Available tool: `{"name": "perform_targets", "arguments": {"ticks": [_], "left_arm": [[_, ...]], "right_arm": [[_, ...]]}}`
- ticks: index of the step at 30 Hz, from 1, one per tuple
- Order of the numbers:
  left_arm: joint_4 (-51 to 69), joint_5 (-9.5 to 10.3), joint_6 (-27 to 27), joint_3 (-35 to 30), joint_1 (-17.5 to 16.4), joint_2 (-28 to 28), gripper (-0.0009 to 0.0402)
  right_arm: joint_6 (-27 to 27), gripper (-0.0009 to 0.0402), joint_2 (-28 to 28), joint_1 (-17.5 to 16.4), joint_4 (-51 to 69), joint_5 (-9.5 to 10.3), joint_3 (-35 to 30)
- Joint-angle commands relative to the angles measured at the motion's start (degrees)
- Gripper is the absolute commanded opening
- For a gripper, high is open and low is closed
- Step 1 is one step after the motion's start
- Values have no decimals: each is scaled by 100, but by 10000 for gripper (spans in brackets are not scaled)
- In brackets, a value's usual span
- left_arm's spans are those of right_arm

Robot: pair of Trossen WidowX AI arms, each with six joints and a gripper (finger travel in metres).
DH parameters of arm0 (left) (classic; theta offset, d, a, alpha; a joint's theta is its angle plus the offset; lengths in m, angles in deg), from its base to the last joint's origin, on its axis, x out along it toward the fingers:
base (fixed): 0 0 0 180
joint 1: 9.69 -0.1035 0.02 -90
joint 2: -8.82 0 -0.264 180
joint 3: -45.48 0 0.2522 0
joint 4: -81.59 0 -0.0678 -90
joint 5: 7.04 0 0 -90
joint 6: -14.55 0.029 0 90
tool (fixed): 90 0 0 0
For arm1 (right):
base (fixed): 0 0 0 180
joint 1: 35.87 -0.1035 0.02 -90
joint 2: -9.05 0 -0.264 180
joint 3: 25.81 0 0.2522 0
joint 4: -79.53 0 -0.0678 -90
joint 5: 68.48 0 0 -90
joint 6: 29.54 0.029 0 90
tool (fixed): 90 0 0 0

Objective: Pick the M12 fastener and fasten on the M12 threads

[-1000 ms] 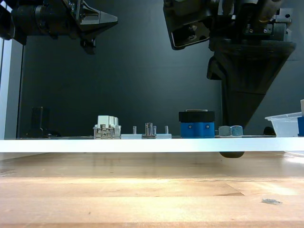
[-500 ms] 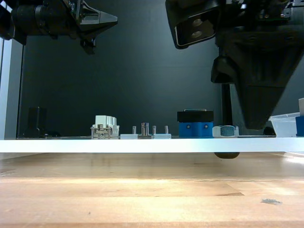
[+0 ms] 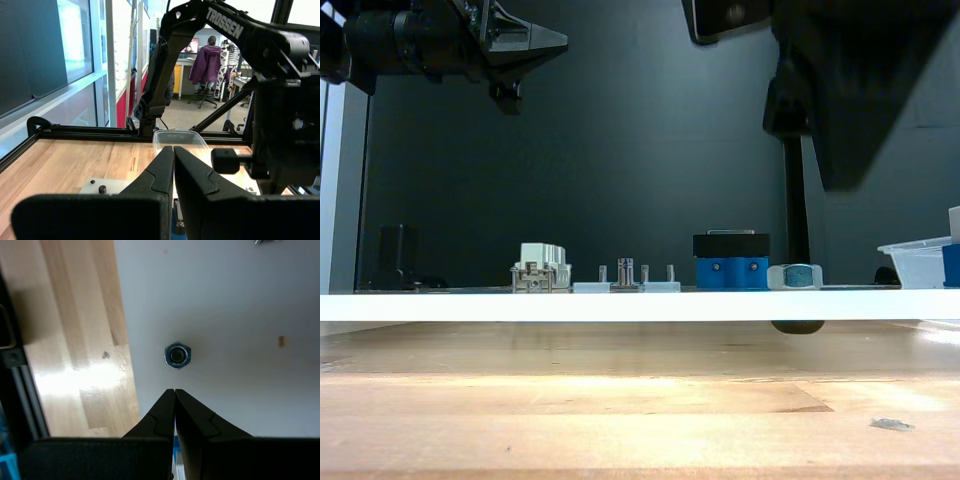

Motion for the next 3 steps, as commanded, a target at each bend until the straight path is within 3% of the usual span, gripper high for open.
{"name": "perform_targets", "arguments": {"ticks": [1, 3], "left_arm": [[0, 0, 0, -2, -2, -2, 0], [0, 0, 2, -2, -2, -2, 0]], "right_arm": [[9, 0, 166, -4, -2, -7, -2], [9, 0, 238, -7, 0, -9, -2]]}}
